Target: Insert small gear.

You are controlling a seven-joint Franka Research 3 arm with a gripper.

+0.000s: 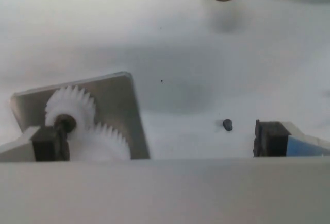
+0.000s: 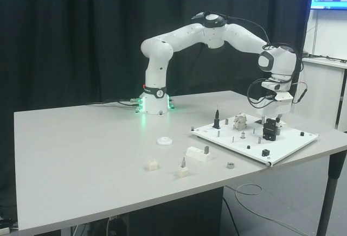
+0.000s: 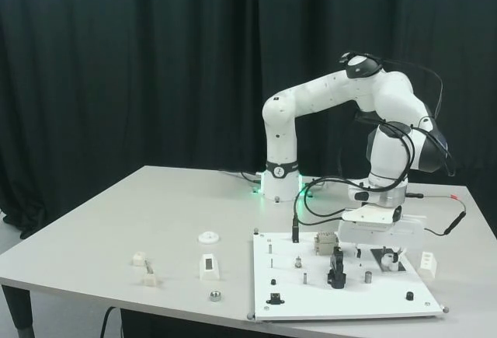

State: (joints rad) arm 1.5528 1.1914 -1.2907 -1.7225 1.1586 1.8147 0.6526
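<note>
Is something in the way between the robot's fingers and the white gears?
Nothing visible is. One of the fingers sits right beside the white gears on their grey plate, with no object between them.

arm (image 3: 342,89) white | table (image 2: 81,144) grey | curtain (image 3: 116,58) behind arm black | board (image 3: 342,295) white | gears (image 1: 85,126) white, plate (image 1: 121,100) grey | arm base light (image 2: 138,103) green
</note>
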